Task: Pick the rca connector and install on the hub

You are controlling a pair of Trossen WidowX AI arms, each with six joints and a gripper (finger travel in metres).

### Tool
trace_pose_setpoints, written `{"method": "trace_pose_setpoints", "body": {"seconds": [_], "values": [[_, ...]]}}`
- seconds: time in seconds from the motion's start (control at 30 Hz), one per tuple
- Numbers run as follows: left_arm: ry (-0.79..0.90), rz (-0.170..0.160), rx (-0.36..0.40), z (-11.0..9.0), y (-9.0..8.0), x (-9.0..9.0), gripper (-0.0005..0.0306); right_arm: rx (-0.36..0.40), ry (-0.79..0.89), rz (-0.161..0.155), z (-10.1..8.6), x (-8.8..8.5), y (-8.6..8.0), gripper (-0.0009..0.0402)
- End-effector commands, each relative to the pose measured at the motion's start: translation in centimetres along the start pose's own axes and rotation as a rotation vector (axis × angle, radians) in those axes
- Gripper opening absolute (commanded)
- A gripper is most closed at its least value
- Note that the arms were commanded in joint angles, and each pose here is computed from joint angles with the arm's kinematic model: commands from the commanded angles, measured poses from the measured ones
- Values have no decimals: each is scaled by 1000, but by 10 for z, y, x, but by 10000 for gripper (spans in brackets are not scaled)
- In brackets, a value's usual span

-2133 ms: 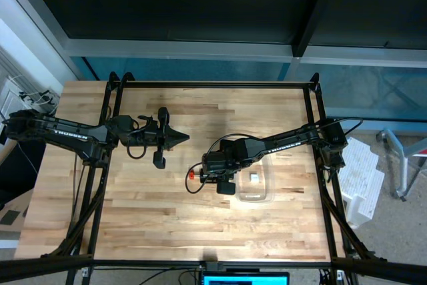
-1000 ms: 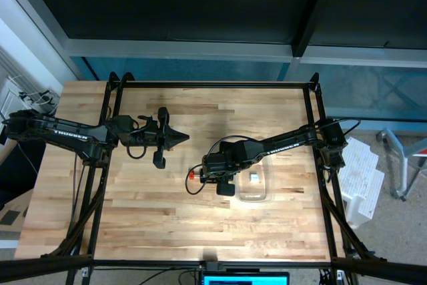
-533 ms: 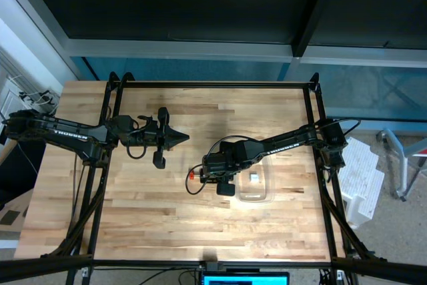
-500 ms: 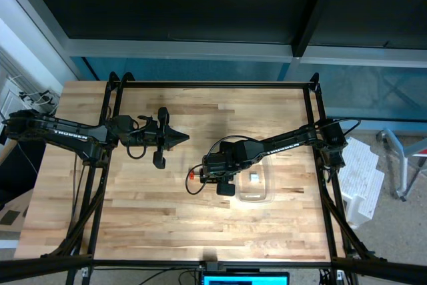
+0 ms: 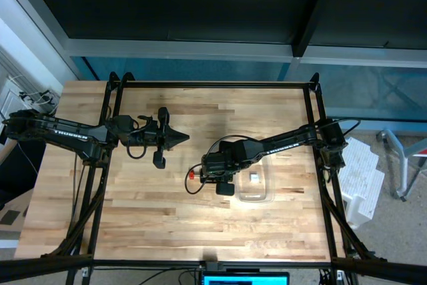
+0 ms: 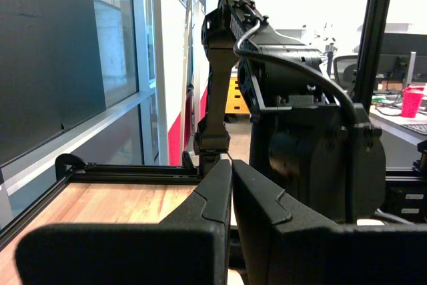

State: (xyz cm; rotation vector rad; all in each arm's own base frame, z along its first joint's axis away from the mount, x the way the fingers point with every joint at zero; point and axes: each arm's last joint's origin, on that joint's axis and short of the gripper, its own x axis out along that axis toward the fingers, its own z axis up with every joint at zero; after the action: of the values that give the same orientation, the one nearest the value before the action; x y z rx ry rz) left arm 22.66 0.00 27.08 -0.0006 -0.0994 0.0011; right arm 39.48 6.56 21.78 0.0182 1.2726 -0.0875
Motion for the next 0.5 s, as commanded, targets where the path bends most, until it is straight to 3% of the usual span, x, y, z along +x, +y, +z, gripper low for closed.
{"method": "trace_pose_setpoints", "body": {"seconds": [0.03,0.3,0.5], "values": [[0,0,0,0,0,0,0,16,-16,4,0,-9,-1,131],[0,0,0,0,0,0,0,23,-22,4,-8,-24,-3,202],[0,0,0,0,0,0,0,21,-43,5,-20,-32,-5,226]]}}
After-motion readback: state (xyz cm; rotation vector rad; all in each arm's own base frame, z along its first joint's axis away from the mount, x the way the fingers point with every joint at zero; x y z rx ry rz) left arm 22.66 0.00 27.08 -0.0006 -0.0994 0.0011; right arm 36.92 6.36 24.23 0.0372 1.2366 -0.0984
